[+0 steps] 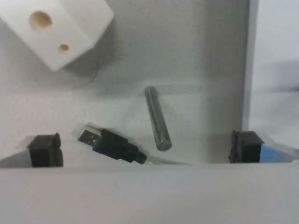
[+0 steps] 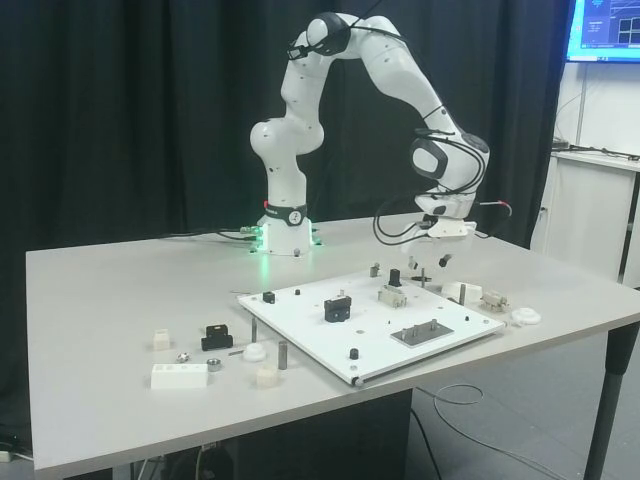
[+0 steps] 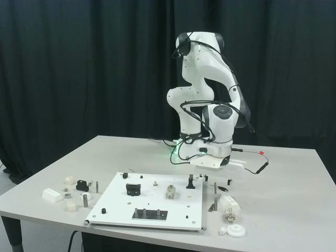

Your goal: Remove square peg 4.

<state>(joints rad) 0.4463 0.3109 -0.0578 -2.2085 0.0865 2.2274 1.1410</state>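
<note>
Grey table in front of a black curtain; a screen glows in one corner of the room. The white arm's base is bolted at the table's far side, with green light at its foot.

A white board lies near the front edge and carries small fixtures. A black peg stands upright near its far edge. It looks like the task's piece, though I cannot tell for certain.

Loose parts sit on the table on both sides of the board, among them a white block and a white disc.

The gripper hangs low just beside the black peg, not touching it. Its fingers are spread wide and hold nothing.

From the wrist, a grey metal rod, a black USB plug and a white holed block are seen below on the grey surface.
</note>
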